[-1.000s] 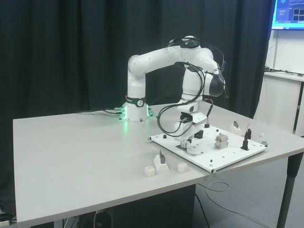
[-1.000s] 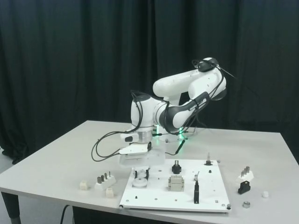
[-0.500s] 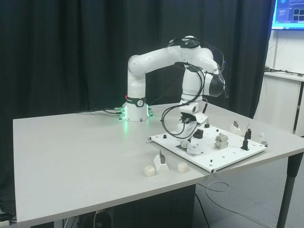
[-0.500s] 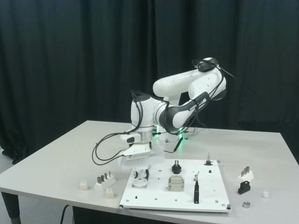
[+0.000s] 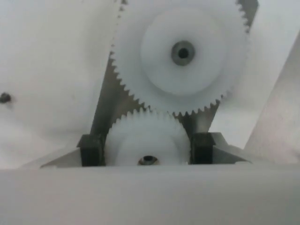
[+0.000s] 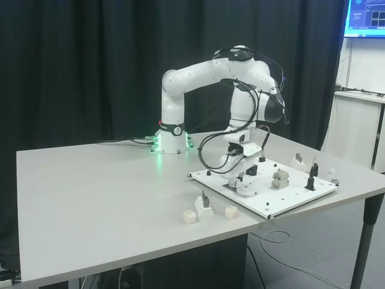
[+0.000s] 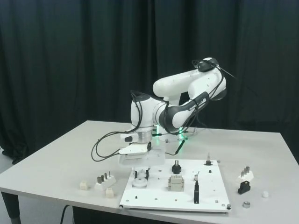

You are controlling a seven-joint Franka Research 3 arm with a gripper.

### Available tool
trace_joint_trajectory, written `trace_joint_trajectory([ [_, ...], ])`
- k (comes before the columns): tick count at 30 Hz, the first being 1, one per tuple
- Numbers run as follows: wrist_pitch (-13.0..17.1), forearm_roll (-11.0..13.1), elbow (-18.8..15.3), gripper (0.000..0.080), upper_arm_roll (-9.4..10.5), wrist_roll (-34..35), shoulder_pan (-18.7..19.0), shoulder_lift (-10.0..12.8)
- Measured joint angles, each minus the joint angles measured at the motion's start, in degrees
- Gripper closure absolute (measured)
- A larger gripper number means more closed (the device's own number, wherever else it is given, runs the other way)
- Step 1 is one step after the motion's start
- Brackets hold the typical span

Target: Insert medium gear.

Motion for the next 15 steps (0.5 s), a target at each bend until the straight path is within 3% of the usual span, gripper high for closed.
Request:
trace_joint_trajectory([
  [5,0.0,0.0,0.0,0.041,0.04,-6.7,0.0,0.0],
  [15,0.0,0.0,0.0,0.041,0.05,-8.4,0.0,0.0],
])
